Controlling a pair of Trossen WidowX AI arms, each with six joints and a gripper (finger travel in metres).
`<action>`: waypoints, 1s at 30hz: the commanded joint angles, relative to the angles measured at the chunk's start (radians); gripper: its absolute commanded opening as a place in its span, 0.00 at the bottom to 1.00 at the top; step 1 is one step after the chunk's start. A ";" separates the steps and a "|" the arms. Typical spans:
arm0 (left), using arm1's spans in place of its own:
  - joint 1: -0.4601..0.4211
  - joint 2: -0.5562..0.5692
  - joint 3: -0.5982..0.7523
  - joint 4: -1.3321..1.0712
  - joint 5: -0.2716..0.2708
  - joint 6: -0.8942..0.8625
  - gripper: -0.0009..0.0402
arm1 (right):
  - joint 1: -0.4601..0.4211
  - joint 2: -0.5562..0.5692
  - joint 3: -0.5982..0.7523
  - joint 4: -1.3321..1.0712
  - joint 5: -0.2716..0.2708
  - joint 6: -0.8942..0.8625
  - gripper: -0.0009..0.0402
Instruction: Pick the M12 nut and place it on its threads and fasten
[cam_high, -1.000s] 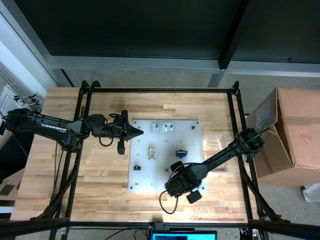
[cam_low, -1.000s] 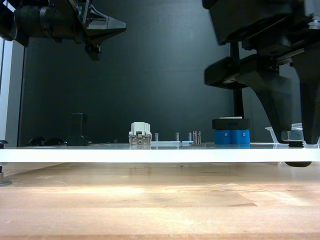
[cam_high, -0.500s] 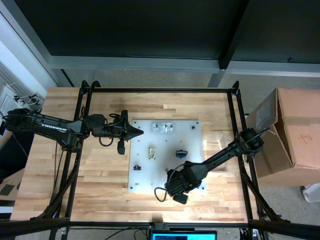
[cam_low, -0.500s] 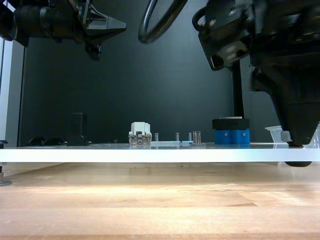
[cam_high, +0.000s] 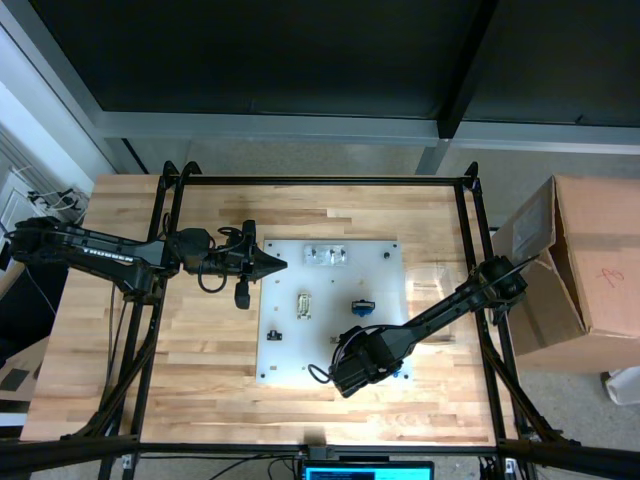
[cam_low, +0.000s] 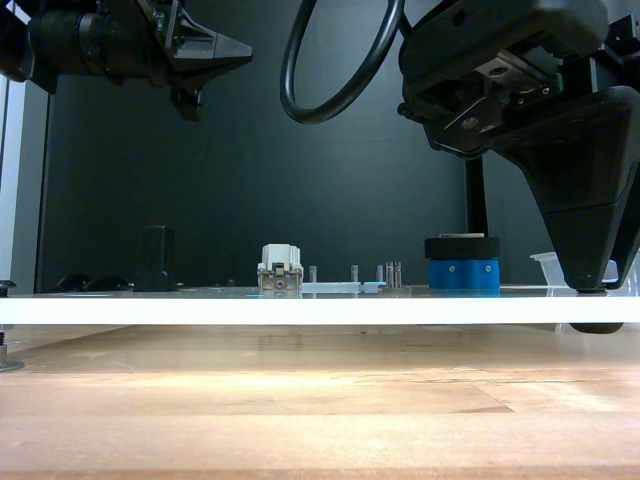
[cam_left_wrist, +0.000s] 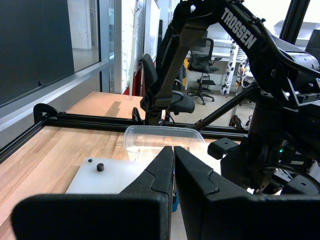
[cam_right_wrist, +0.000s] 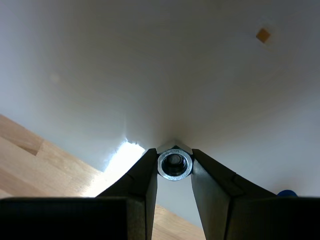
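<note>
The right gripper clamps 1 M12 nut at the white board's near right edge; whether it sits on its stud is unclear. The left gripper hovers clenched, empty, above the board's left edge.

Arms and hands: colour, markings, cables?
Both matte black with white TROSSEN lettering: left arm, right arm. Left hand, over the board's far left edge, tapers to a point. Right hand, low at the board's near right, has a black cable loop above.
</note>
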 joint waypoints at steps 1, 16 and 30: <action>0.000 0.000 0.000 0.000 0.000 0.000 0.02 | -0.001 -0.001 0.001 0.006 0.007 0.031 0.03; 0.000 0.000 0.000 0.000 0.000 0.000 0.02 | 0.000 -0.001 0.001 0.024 0.006 0.029 0.32; 0.000 0.000 0.000 0.000 0.000 0.000 0.02 | -0.001 -0.020 0.021 0.007 0.004 0.007 0.53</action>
